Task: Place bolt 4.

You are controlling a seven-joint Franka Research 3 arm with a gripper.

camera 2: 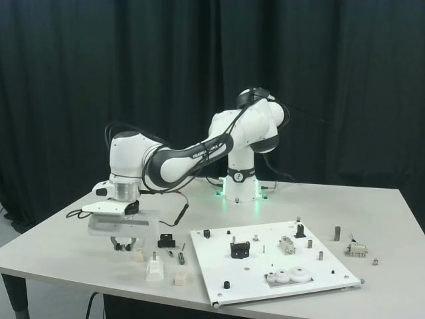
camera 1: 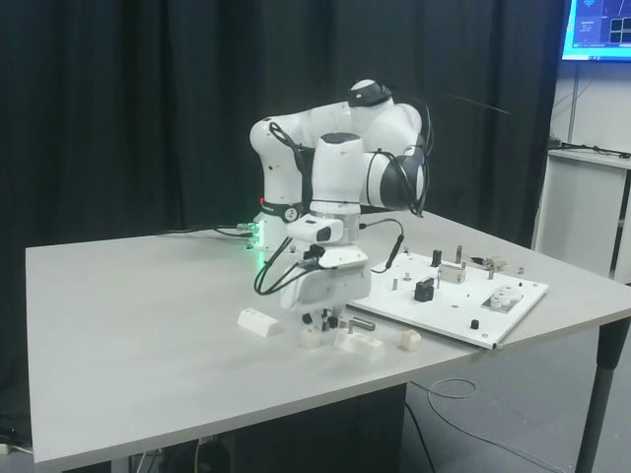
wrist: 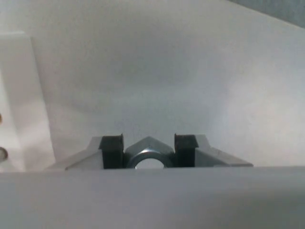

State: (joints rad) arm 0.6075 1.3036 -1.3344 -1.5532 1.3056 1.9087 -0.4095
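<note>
My gripper (wrist: 148, 151) hangs low over the grey table, left of the white assembly board (camera 2: 265, 282). In the wrist view its black pads (wrist: 113, 151) press against both sides of a grey bolt (wrist: 148, 161), whose round end faces the camera. From the first room view the gripper (camera 1: 321, 319) sits just above a small white block (camera 1: 309, 338). The second room view has the gripper (camera 2: 124, 244) close beside that white block (camera 2: 137, 254). In both room views the hand hides the bolt.
Other white blocks (camera 1: 260, 321) (camera 1: 359, 344) (camera 1: 409, 339) lie around the gripper near the table's front edge. A loose dark pin (camera 1: 362, 321) rests beside the board. The board (camera 1: 513, 315) carries black and grey fixtures (camera 2: 240, 249) and white rollers (camera 2: 289, 274). A white part edge (wrist: 16, 100) lies near the fingers.
</note>
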